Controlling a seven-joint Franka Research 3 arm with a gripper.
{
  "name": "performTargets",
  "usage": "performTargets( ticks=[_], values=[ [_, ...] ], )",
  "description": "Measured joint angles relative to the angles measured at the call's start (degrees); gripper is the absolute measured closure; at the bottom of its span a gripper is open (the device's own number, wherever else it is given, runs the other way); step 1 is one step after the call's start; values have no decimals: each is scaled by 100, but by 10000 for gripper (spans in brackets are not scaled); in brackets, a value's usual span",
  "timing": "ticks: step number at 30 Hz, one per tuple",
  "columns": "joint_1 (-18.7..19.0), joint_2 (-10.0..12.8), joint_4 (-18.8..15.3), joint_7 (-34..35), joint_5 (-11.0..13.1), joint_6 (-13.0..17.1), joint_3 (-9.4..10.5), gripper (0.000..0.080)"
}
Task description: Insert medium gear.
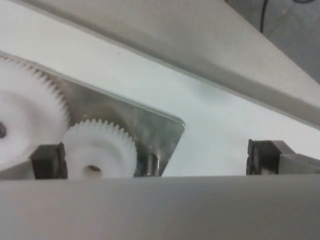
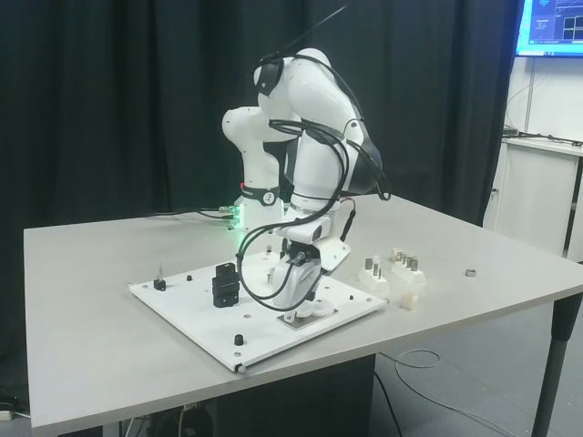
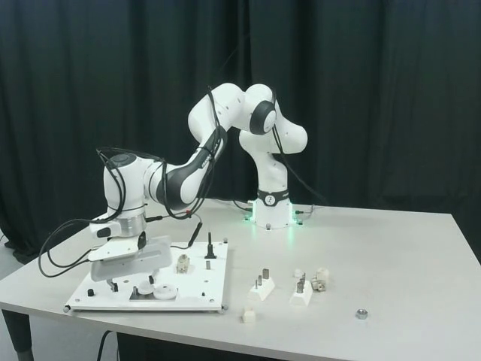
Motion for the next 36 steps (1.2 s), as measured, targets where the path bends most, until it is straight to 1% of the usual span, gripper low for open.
performTargets(
  ticks=[8,23,32,36],
  values=[
    [22,-2,-55,0,-56,-26,0,3],
    [25,-21,-81,76,-76,-318,-3,3],
    [59,-104,-230,169,-76,-308,-3,3],
    [95,-167,-334,253,-76,-220,-3,3]
  ],
)
